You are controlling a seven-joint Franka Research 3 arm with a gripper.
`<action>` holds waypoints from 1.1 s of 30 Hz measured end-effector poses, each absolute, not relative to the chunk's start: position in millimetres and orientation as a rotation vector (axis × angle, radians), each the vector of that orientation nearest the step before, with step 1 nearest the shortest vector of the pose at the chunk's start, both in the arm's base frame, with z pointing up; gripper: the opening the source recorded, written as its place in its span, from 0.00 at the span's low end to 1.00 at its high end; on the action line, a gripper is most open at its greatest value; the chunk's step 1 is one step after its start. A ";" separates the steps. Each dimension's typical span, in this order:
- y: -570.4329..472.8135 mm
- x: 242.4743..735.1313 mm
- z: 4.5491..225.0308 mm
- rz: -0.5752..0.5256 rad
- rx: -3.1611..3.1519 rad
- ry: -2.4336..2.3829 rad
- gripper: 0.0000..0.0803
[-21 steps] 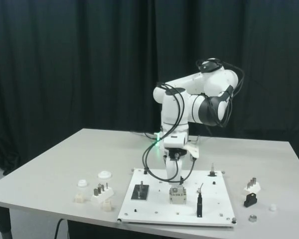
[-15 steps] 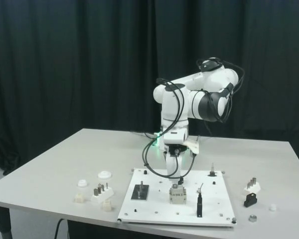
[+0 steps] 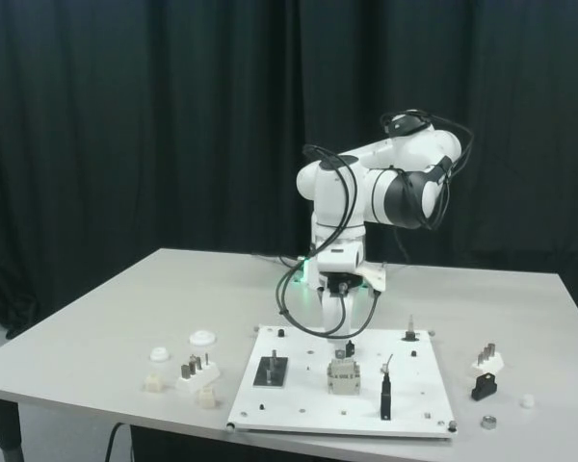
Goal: Pick waterproof.
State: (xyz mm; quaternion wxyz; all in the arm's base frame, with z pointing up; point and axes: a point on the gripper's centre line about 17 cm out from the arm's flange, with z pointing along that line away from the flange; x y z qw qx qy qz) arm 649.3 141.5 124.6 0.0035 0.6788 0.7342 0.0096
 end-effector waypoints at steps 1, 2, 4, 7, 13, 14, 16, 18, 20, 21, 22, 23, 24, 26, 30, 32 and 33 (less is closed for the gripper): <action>141.6 649.0 124.8 0.029 2.128 2.302 1.00; 141.7 648.7 125.0 0.028 2.128 2.302 1.00; 141.6 648.0 125.5 0.025 2.127 2.303 1.00; 141.5 646.9 126.1 0.018 2.125 2.305 1.00; 141.0 644.1 128.6 0.000 2.119 2.309 1.00; 141.1 643.7 129.2 -0.003 2.118 2.310 1.00; 141.4 642.7 130.3 -0.008 2.115 2.311 1.00; 142.1 641.8 131.3 -0.012 2.113 2.313 1.00; 142.4 640.9 132.0 -0.018 2.110 2.315 1.00; 142.6 640.4 132.3 -0.020 2.109 2.316 1.00; 142.9 640.0 132.4 -0.023 2.108 2.317 1.00; 143.1 639.6 132.4 -0.025 2.107 2.317 1.00; 143.3 639.0 132.2 -0.027 2.106 2.318 1.00; 143.7 637.8 131.8 -0.031 2.105 2.319 1.00; 144.1 634.2 129.7 -0.036 2.109 2.320 1.00; 143.9 631.4 127.8 -0.040 2.113 2.320 1.00; 143.6 629.9 126.6 -0.042 2.115 2.320 1.00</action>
